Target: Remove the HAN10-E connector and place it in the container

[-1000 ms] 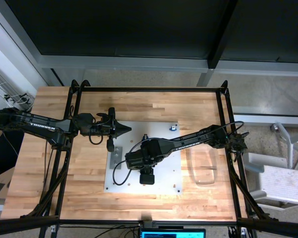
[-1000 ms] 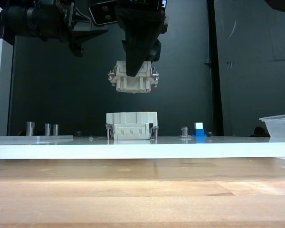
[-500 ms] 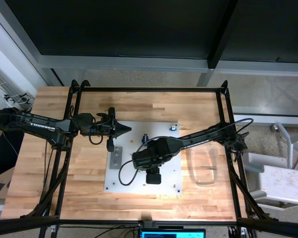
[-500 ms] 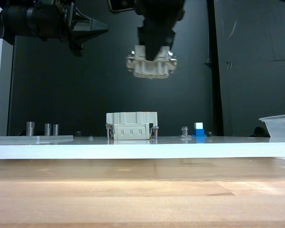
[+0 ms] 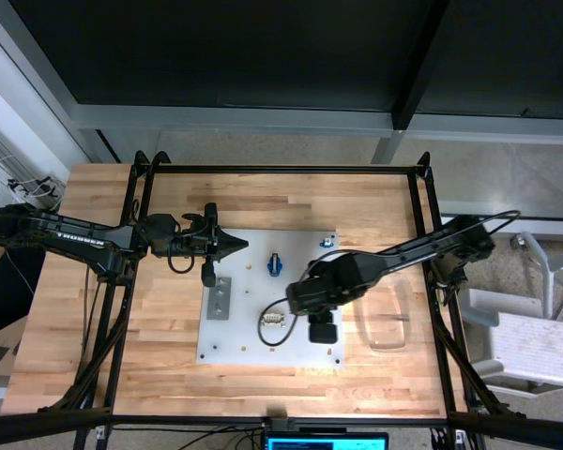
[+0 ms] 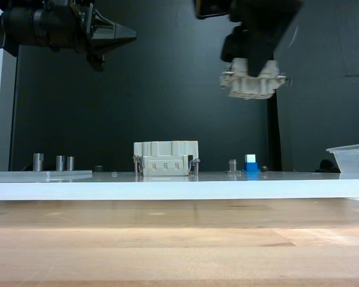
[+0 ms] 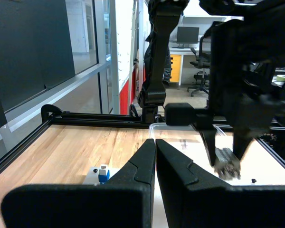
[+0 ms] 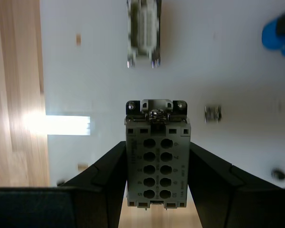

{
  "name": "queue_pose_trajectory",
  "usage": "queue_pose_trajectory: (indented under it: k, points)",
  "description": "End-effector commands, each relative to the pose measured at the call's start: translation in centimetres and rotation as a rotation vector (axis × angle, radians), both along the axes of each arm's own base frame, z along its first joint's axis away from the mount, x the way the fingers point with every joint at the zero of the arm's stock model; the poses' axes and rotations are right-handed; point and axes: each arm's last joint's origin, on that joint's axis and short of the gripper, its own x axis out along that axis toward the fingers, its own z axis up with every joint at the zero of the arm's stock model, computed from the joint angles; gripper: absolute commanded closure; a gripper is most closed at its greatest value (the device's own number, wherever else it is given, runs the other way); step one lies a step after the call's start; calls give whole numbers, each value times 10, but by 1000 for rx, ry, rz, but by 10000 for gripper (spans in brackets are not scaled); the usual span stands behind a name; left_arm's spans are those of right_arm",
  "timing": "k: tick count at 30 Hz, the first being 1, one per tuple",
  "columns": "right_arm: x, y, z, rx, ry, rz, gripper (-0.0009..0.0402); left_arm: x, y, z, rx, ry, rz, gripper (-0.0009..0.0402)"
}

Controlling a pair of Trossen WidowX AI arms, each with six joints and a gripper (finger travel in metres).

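My right gripper [image 6: 251, 64] is shut on the HAN10-E connector [image 6: 252, 84], a beige-grey block, and carries it high above the white board. In the right wrist view the connector [image 8: 156, 156] shows its face of round holes between the black fingers [image 8: 107, 173]. From above, the right gripper [image 5: 307, 300] hangs over the board's right half and covers the connector. The clear container [image 5: 385, 348] lies on the wood just right of it, with its rim [image 6: 350, 149] at the edge of the low view. My left gripper [image 5: 236, 244] is shut and empty, parked over the board's far left corner.
The beige base housing [image 6: 166, 159] that the connector came from stands on the white board [image 5: 235, 349], left of the right gripper. A blue part [image 5: 274, 263] and a grey bar with holes [image 5: 221, 300] also sit on the board. A black frame rail [image 5: 430, 281] runs past the container.
My right gripper has carried the connector to the right, from above the base housing towards the container, and a little higher than one second ago. The left arm has not moved.
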Motion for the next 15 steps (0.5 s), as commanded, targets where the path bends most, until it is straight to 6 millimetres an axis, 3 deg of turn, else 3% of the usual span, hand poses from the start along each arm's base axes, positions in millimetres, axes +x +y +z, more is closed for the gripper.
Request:
queue_pose_trajectory:
  k: [1,15]
  points:
    - [-16,-1,-3,-2,9,8,315,0,0,0,0,0,0,393]
    - [-76,-9,-19,-5,47,17,315,0,0,0,0,0,0,393]
